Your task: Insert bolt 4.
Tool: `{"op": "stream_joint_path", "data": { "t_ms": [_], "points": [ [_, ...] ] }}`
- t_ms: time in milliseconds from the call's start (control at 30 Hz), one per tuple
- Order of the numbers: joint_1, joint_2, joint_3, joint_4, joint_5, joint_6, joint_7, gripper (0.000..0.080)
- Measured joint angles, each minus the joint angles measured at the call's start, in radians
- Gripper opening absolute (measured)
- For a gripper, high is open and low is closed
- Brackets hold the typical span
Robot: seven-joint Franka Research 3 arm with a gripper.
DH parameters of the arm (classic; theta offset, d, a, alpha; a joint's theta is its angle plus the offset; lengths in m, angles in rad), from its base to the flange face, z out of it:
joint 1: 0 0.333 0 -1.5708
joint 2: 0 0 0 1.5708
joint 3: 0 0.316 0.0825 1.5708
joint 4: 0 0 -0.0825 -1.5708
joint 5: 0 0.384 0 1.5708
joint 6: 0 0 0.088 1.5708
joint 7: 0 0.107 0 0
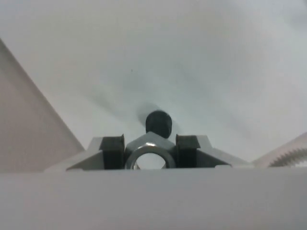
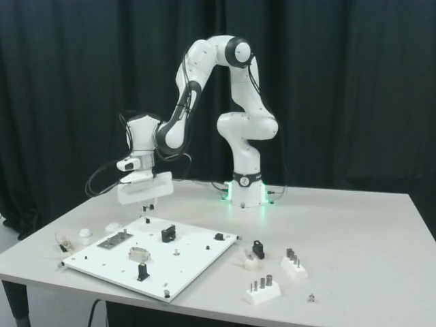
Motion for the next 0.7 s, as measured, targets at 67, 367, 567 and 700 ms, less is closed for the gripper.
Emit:
{"op": "stream_joint_path", "data": {
  "t_ms": [67, 367, 567, 700],
  "points": [
    [0.003, 0.005, 0.000, 0.002, 0.012, 0.001, -0.004, 0.0225],
    [0.007, 0.023, 0.002, 0.011, 0.038, 0.001, -0.009, 0.0225],
    [0.007, 0.037, 0.002, 0.015, 0.040, 0.001, -0.009, 0.0225],
    [0.007, 0.044, 0.002, 0.016, 0.042, 0.001, -0.009, 0.0225]
  ]
}}
